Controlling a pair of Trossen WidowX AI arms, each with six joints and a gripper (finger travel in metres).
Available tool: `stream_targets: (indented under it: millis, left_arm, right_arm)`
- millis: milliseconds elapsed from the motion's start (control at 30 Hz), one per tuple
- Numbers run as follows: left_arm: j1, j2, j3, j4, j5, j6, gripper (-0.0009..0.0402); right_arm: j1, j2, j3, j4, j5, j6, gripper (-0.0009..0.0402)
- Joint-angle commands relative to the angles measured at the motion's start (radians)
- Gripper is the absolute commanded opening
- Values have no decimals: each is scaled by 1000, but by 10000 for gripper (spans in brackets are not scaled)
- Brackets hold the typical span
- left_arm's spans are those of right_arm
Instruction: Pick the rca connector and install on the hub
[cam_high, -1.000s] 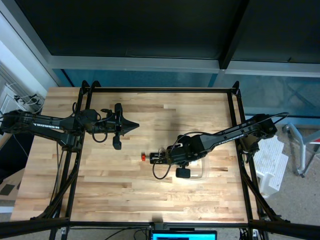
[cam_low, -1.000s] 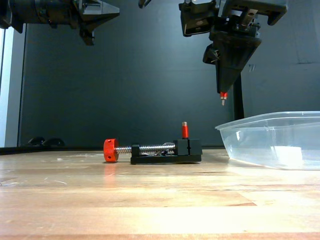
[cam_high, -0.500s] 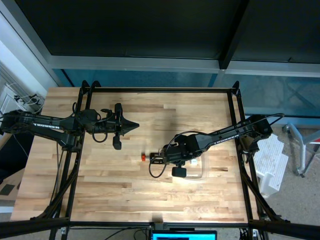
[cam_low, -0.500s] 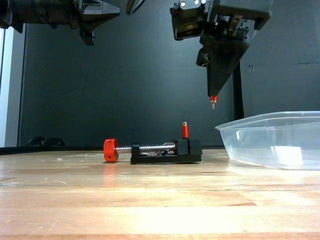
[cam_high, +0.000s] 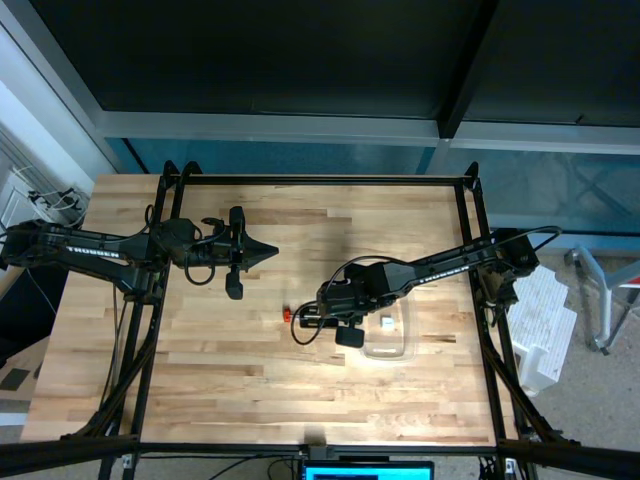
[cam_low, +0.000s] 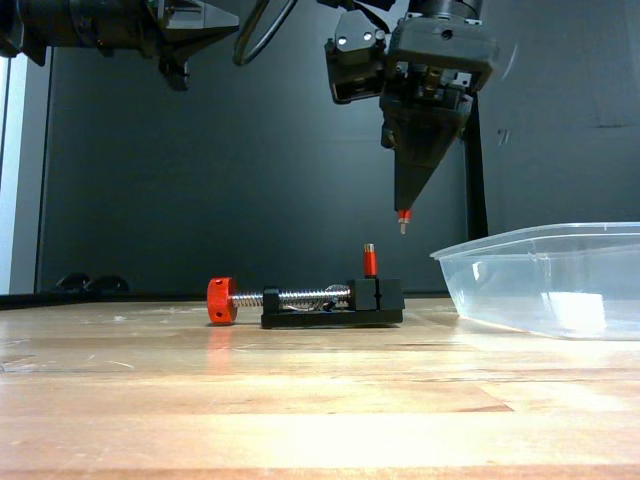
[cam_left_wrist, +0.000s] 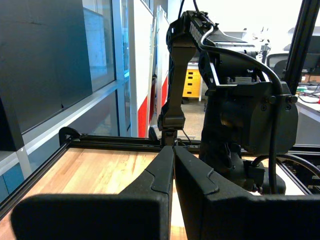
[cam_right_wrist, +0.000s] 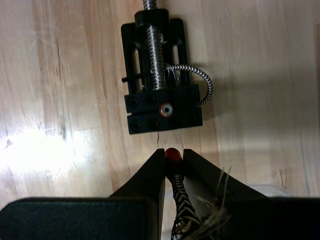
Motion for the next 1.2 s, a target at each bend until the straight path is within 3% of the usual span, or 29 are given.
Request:
stream_targets:
  millis: [33,1200]
  left_arm:
    - [0,0,0,0,0,0,1]
    - [0,0,0,0,0,0,1]
  right_arm:
    - [-12,10,0,17,-1,2,0]
    - [-32,75,8,108,2,32,0]
